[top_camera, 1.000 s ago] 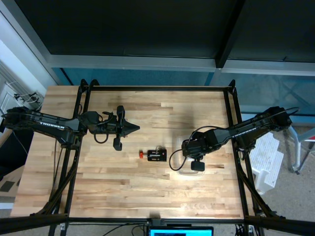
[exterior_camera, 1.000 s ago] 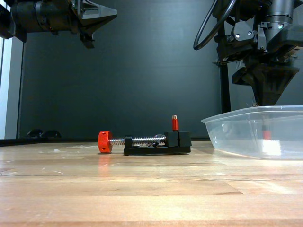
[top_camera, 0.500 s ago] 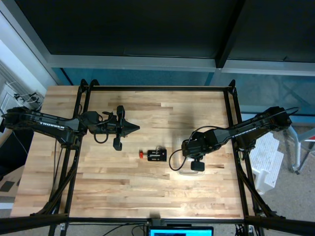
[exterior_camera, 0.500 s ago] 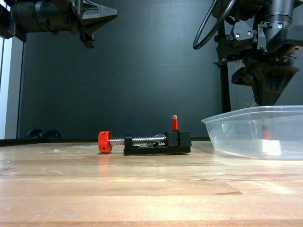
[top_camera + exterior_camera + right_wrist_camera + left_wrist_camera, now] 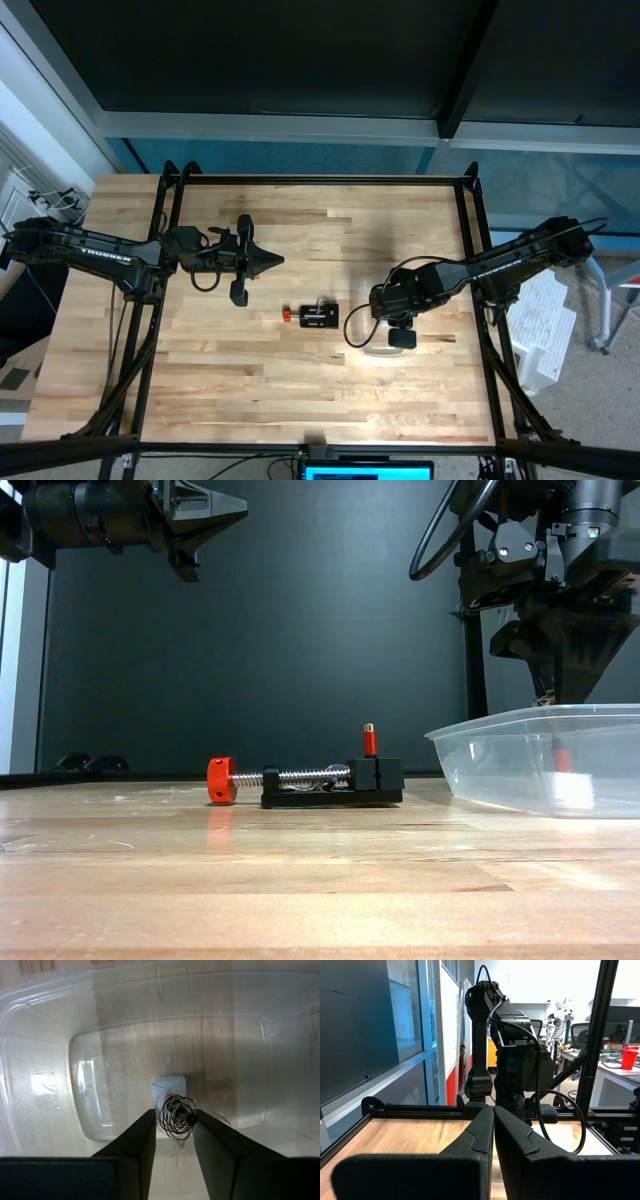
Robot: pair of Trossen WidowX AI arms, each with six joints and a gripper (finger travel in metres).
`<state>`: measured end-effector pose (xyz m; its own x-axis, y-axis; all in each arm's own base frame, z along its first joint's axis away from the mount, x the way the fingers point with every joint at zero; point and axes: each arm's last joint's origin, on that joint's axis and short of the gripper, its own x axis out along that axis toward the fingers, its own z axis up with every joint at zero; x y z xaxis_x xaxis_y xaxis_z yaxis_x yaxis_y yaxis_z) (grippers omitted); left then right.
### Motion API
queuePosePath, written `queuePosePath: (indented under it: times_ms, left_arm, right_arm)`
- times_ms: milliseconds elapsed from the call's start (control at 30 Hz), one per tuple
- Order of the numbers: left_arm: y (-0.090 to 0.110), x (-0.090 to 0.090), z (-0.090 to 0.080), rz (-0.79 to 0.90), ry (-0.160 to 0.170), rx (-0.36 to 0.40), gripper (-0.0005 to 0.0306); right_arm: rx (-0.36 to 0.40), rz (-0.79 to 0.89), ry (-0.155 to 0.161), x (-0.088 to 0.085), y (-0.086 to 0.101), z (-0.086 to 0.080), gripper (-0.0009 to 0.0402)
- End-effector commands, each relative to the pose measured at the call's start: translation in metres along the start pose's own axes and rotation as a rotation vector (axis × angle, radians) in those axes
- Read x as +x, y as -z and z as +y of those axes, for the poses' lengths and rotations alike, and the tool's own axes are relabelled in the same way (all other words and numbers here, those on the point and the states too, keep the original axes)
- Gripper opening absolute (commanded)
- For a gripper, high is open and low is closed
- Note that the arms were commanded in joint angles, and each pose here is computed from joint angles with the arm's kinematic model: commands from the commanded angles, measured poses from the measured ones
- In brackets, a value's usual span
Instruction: Pick the rca connector and install on the hub
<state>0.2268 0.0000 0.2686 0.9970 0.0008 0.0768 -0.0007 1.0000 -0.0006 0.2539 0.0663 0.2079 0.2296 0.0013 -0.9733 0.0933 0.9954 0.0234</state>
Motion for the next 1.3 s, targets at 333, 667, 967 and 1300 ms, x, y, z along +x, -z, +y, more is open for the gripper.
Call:
queuePosePath:
  times_ms: [333, 667, 967, 1300]
  left_arm:
    - [0.000, 0.000, 0.000, 0.000, 0.000, 0.000, 0.0000]
    - [0.000, 0.000, 0.000, 0.000, 0.000, 0.000, 0.0000]
    - [0.000, 0.000, 0.000, 0.000, 0.000, 0.000, 0.0000]
    - [0.000, 0.000, 0.000, 0.000, 0.000, 0.000, 0.0000]
  right_arm:
    - [0.000, -0.001, -0.004, -0.001, 0.000, 0.000, 0.0162]
    - [-0.001, -0.003, 0.001, 0.000, 0.001, 0.000, 0.0182]
    - [-0.001, -0.022, -0.007, 0.008, 0.003, 0.000, 0.0183]
    - [-0.006, -0.028, -0.009, 0.022, 0.007, 0.000, 0.0183]
